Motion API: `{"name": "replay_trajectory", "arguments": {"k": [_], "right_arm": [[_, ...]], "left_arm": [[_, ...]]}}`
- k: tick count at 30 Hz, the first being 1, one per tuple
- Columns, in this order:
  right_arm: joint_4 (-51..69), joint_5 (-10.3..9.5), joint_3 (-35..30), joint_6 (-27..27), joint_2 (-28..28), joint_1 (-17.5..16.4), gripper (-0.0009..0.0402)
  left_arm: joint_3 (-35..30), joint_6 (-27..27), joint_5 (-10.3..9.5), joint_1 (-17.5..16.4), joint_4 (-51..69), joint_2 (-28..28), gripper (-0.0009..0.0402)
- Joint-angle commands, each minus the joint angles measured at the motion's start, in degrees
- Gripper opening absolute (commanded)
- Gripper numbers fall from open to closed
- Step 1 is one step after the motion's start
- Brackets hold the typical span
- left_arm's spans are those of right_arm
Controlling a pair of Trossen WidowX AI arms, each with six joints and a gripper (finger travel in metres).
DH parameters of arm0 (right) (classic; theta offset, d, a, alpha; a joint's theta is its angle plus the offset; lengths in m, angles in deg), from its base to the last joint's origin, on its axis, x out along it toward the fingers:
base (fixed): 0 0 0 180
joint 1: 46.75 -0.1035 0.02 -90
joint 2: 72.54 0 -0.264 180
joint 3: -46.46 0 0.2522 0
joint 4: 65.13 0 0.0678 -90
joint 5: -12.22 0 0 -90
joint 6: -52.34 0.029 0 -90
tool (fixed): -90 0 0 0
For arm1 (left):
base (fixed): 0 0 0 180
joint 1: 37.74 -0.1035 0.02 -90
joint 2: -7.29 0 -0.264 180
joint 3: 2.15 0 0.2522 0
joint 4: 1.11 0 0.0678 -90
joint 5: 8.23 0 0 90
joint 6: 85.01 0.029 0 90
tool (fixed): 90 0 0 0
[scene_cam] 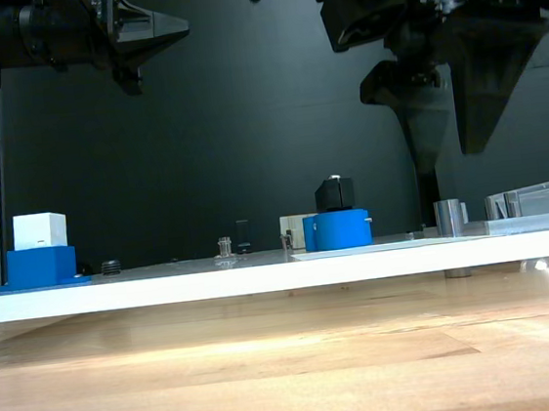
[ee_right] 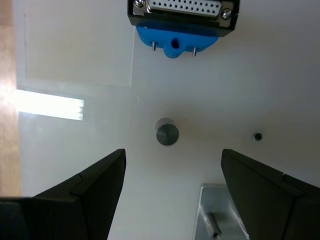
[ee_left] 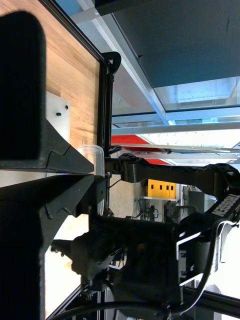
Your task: Remove the 16mm cylinder and place in the container
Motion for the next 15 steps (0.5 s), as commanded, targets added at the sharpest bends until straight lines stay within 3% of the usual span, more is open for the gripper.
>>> {"name": "replay_trajectory", "arguments": {"k": [1,15], "right_arm": [[-0.63,0.04,0.11,0.57,-1.42,-0.26,0.0267],[-3.48,0.04,0.63,1.7,-4.98,-1.03,0.0248]], "left_arm": [[-0.02,0.0,0.02,-0.02,-0.02,-0.02,0.0],[-0.02,0.0,0.02,-0.02,-0.02,-0.02,0.0]]}}
